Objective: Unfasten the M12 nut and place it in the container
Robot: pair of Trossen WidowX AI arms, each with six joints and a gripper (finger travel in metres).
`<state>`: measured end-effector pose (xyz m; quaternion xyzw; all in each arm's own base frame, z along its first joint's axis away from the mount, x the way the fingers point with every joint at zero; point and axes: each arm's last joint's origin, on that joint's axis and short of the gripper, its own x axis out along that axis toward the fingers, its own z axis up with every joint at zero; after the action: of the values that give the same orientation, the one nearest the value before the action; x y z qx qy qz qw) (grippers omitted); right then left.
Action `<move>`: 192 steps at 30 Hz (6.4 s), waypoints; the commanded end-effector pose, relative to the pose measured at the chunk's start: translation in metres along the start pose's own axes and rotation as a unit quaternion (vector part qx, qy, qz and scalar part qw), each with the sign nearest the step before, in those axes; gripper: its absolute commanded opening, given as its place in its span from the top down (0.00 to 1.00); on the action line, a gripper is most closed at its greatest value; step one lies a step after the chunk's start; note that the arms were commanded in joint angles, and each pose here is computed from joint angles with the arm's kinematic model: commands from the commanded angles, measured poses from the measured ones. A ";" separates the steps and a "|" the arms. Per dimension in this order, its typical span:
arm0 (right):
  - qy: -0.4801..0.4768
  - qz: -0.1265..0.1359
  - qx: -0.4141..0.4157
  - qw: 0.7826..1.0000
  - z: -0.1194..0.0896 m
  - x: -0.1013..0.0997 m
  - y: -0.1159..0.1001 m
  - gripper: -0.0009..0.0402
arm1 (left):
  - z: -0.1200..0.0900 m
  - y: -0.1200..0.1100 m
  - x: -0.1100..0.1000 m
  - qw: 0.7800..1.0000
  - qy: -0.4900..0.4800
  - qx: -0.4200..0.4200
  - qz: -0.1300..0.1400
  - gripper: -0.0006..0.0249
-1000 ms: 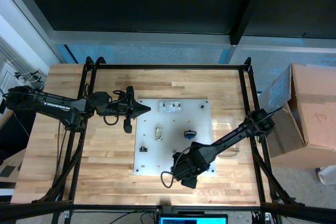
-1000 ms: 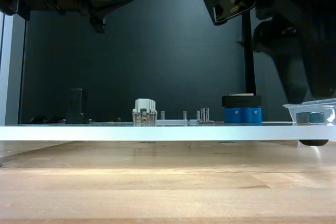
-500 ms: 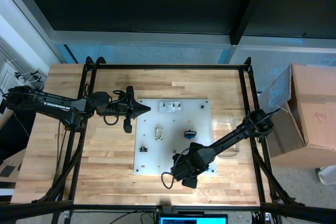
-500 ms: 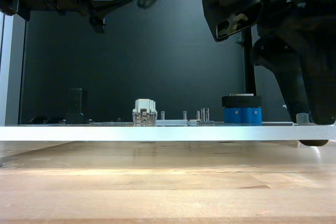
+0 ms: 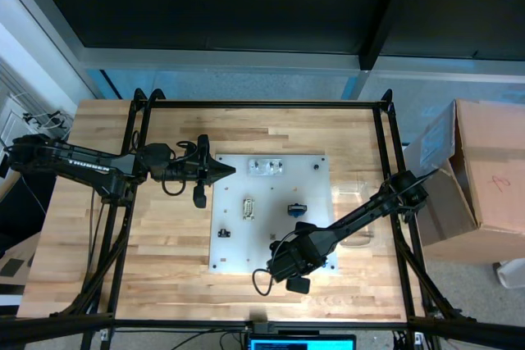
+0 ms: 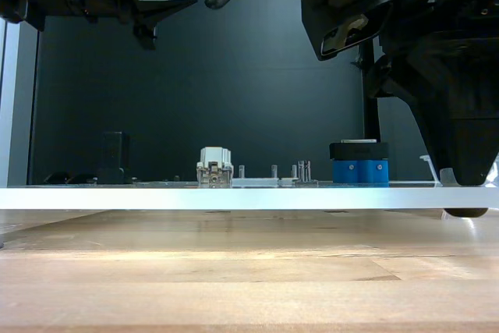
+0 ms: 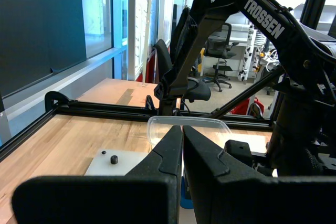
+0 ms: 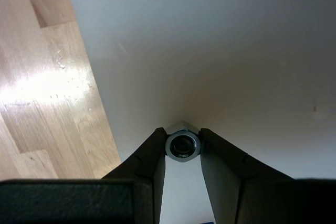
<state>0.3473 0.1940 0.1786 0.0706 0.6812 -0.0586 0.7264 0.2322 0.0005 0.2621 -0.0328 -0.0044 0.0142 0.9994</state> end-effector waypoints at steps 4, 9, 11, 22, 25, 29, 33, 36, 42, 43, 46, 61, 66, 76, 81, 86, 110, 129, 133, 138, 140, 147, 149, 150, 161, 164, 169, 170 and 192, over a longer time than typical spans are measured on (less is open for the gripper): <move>0.004 0.014 -0.072 0.997 0.000 -0.001 0.001 0.97 | 0.000 0.000 0.000 1.000 0.000 0.000 0.000 0.98; 0.002 0.014 -0.173 0.985 0.000 -0.001 0.001 0.95 | 0.000 0.000 0.000 1.000 0.000 0.000 0.000 0.98; 0.001 0.014 -0.228 0.974 0.000 -0.001 0.002 0.95 | 0.000 0.000 0.000 1.000 0.000 0.000 0.000 0.98; 0.001 0.012 -0.487 0.873 -0.001 0.000 0.001 0.95 | 0.000 0.000 0.000 1.000 0.000 0.000 0.000 0.98; 0.004 0.011 -0.548 0.836 -0.001 0.000 0.000 0.95 | 0.000 0.000 0.000 1.000 0.000 0.000 0.000 0.98; 0.004 0.012 -0.612 0.791 -0.002 0.000 0.001 0.95 | 0.000 0.000 0.000 1.000 0.000 0.000 0.000 0.98; 0.005 0.012 -0.636 0.772 -0.002 0.000 0.001 0.95 | 0.000 0.000 0.000 1.000 0.000 0.000 0.000 0.98; 0.007 0.012 -0.650 0.760 -0.003 0.000 0.001 0.95 | 0.000 0.000 0.000 1.000 0.000 0.000 0.000 0.98; 0.007 0.012 -0.652 0.758 -0.003 -0.001 0.001 0.95 | 0.000 0.000 0.000 1.000 0.000 0.000 0.000 0.98; 0.007 0.012 -0.652 0.758 -0.003 -0.001 0.001 0.95 | 0.000 0.000 0.000 1.000 0.000 0.000 0.000 0.97; 0.009 0.012 -0.652 0.758 -0.004 -0.001 0.001 0.95 | 0.000 0.000 0.000 1.000 0.000 0.000 0.000 0.98; 0.000 0.008 -0.650 0.760 -0.006 -0.008 0.002 0.58 | 0.000 0.000 0.000 1.000 0.000 0.000 0.000 0.98; -0.009 0.008 -0.596 0.803 -0.009 -0.022 0.000 0.51 | 0.000 0.000 0.000 1.000 0.000 0.000 0.000 0.98; -0.020 0.020 -0.224 0.974 -0.013 -0.036 -0.002 0.64 | 0.000 0.000 0.000 1.000 0.000 0.000 0.000 0.98; -0.008 0.057 -0.179 0.982 -0.022 -0.041 0.004 0.84 | 0.000 0.000 0.000 1.000 0.000 0.000 0.000 0.98; 0.003 0.109 -0.161 0.981 -0.023 -0.046 0.007 0.96 | 0.000 0.000 0.000 1.000 0.000 0.000 0.000 0.98; -0.026 0.080 -0.145 0.986 -0.028 -0.005 -0.001 0.98 | 0.000 0.000 0.000 1.000 0.000 0.000 0.000 0.98; -0.076 -0.050 -0.105 0.990 -0.036 -0.030 -0.020 0.98 | 0.000 0.000 0.000 1.000 0.000 0.000 0.000 0.98; -0.042 0.016 -0.107 0.993 -0.037 -0.031 -0.016 0.98 | 0.000 0.000 0.000 1.000 0.000 0.000 0.000 0.98; -0.021 0.094 -0.110 0.989 -0.037 -0.032 -0.009 0.98 | 0.000 0.000 0.000 1.000 0.000 0.000 0.000 0.98; -0.026 0.099 -0.109 0.989 -0.036 -0.033 -0.008 0.98 | 0.000 0.000 0.000 1.000 0.000 0.000 0.000 0.98; -0.028 0.081 -0.109 0.990 -0.031 -0.017 -0.004 0.98 | 0.000 0.000 0.000 1.000 0.000 0.000 0.000 0.97; -0.031 0.072 -0.108 0.991 -0.030 -0.013 -0.004 0.98 | 0.000 0.000 0.000 1.000 0.000 0.000 0.000 0.98; -0.030 0.069 -0.108 0.991 -0.030 -0.012 -0.004 0.98 | 0.000 0.000 0.000 1.000 0.000 0.000 0.000 0.98; -0.042 0.045 -0.105 0.993 -0.028 -0.004 -0.009 0.98 | 0.000 0.000 0.000 1.000 0.000 0.000 0.000 0.98; -0.076 -0.052 -0.092 0.991 -0.029 -0.011 -0.018 0.98 | 0.000 0.000 0.000 1.000 0.000 0.000 0.000 0.98; -0.094 -0.075 -0.083 0.989 -0.030 -0.024 -0.022 0.98 | 0.000 0.000 0.000 1.000 0.000 0.000 0.000 0.98; -0.092 -0.069 -0.083 0.990 -0.030 -0.026 -0.022 0.98 | 0.000 0.000 0.000 1.000 0.000 0.000 0.000 0.98; -0.035 0.100 -0.092 0.990 -0.024 -0.006 -0.002 0.98 | 0.000 0.000 0.000 1.000 0.000 0.000 0.000 0.98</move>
<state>0.3214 0.1963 0.1871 0.0697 0.6479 0.0755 0.7547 0.2321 0.0005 0.2622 -0.0328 -0.0046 0.0142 0.9994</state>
